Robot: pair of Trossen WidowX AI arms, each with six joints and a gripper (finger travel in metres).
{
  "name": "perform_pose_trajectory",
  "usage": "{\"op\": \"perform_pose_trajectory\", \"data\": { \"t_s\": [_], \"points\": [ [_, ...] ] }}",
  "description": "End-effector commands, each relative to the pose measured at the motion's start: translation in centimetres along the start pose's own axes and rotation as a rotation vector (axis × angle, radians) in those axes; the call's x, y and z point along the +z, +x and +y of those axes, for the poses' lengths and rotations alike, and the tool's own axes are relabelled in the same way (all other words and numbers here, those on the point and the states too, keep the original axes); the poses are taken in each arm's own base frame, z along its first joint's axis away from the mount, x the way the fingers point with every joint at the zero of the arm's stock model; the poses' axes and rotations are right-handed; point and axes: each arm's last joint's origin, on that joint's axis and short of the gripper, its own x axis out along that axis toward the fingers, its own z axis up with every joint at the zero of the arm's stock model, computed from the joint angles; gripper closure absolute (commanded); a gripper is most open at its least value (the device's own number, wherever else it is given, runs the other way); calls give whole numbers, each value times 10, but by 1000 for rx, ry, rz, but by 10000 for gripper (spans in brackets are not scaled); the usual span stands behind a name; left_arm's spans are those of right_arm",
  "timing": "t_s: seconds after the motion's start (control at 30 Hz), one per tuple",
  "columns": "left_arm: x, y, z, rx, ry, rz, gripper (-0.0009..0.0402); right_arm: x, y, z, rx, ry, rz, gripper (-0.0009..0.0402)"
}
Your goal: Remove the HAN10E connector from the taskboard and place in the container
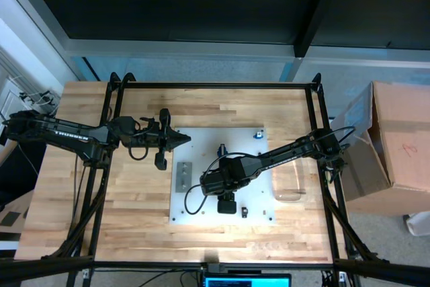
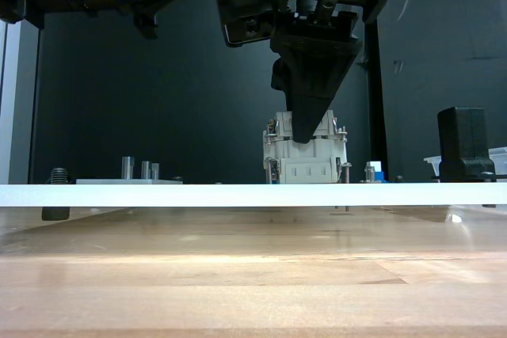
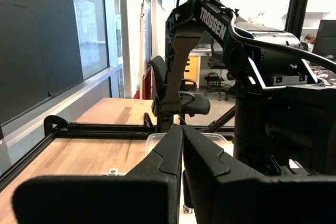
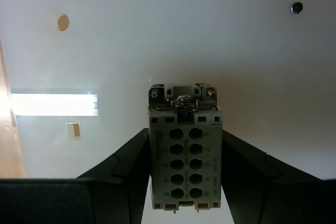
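Observation:
The HAN10E connector [image 2: 306, 160], a pale grey block with two rows of round sockets [image 4: 185, 156], stands upright on the white taskboard [image 1: 201, 214], its base level with the board top. My right gripper [image 2: 307, 134] points straight down over the board's middle [image 1: 226, 201] and is shut on it, with the black fingers [image 4: 126, 156] pressed to both of its sides. I cannot tell whether it has left its seat. My left gripper [image 1: 183, 138] hovers high above the board's far left edge, shut with nothing in it [image 3: 182, 145].
A clear plastic container [image 1: 290, 181] sits just right of the board. A grey block with pegs [image 1: 183, 176] is on the board's left, a small blue part [image 1: 256, 134] at its far edge, a black part [image 2: 465, 144] at its right. A cardboard box [image 1: 396, 146] stands beyond the table.

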Motion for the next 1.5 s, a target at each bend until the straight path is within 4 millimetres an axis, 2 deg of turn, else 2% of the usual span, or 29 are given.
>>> {"op": "perform_pose_trajectory", "data": {
  "t_s": [0.03, 0.2, 0.33, 0.57, 0.83, 1.13, 1.3, 1.5],
  "points": [
    [0, 0, 0, 0, 0, 0, 393, 0, -1, 0, 5, -8, -4, 330],
    [0, 0, 0, 0, 0, 0, 393, 0, -3, 0, 7, -16, -7, 364],
    [0, 0, 0, 0, 0, 0, 393, -1, -9, 1, 10, -21, -17, 376],
    [0, 0, 0, 0, 0, 0, 393, 1, -25, 1, 16, -25, -37, 377],
    [0, 0, 0, 0, 0, 0, 393, 0, -54, 0, 21, -23, -64, 377],
    [0, 0, 0, 0, 0, 0, 393, -5, -60, -1, 14, -26, -42, 377],
    [0, 0, 0, 0, 0, 0, 393, -25, -69, -2, 13, -36, -31, 377],
    [0, 0, 0, 0, 0, 0, 393, -67, -78, -10, -16, -55, -8, 377]
  ]
}}
